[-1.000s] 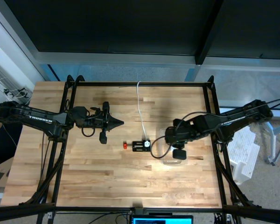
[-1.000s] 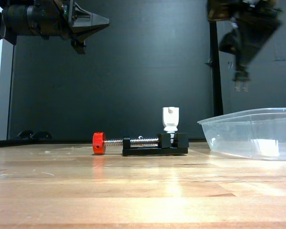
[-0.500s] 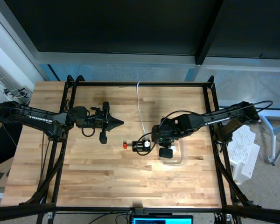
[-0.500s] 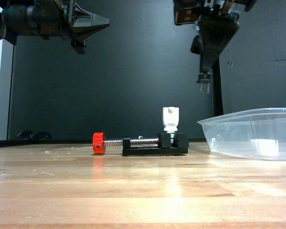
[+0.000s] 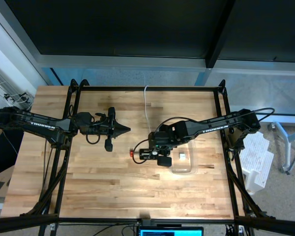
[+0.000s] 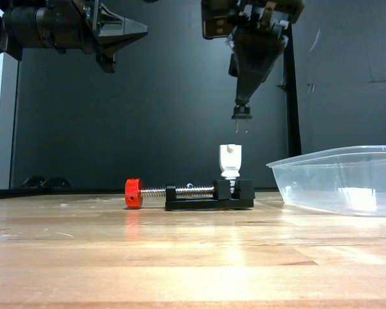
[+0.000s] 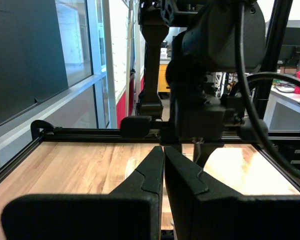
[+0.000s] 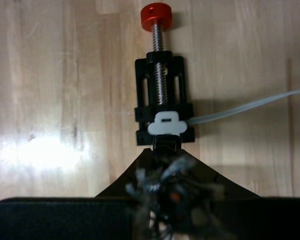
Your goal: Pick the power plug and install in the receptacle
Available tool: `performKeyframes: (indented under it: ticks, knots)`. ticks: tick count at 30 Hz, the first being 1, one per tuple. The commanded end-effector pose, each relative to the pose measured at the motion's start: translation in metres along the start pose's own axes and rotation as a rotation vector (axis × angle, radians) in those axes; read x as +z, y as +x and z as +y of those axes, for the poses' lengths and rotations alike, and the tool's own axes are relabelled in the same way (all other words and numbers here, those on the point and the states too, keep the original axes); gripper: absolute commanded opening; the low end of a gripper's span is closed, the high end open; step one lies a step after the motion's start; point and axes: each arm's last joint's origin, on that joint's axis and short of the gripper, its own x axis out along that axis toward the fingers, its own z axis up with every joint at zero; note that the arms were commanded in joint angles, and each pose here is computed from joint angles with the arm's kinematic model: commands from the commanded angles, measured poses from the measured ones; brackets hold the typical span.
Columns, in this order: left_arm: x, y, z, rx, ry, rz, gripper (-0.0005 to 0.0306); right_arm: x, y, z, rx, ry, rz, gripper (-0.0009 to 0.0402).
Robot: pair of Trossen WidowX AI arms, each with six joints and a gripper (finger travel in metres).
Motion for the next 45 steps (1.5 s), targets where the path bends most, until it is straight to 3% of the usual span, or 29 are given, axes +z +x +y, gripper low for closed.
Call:
performKeyframes:
  ticks: [1, 7, 27, 45]
  knots:
    - [0.000, 0.000, 0.000, 0.000, 0.000, -0.001, 0.0000, 0.005, 0.006, 0.001, -0.003, -0.010, 0.007, 0.0000]
    - [0.000, 0.000, 0.000, 0.000, 0.000, -0.001, 0.0000, 0.009, 0.013, 0.003, 0.008, -0.024, 0.006, 0.0000]
    - [0.000, 0.000, 0.000, 0.000, 0.000, -0.001, 0.0000, 0.009, 0.020, 0.003, 0.002, -0.043, 0.020, 0.0000]
    - [0.000, 0.000, 0.000, 0.000, 0.000, 0.000, 0.0000, 0.010, 0.024, -0.001, -0.028, -0.054, 0.029, 0.0000]
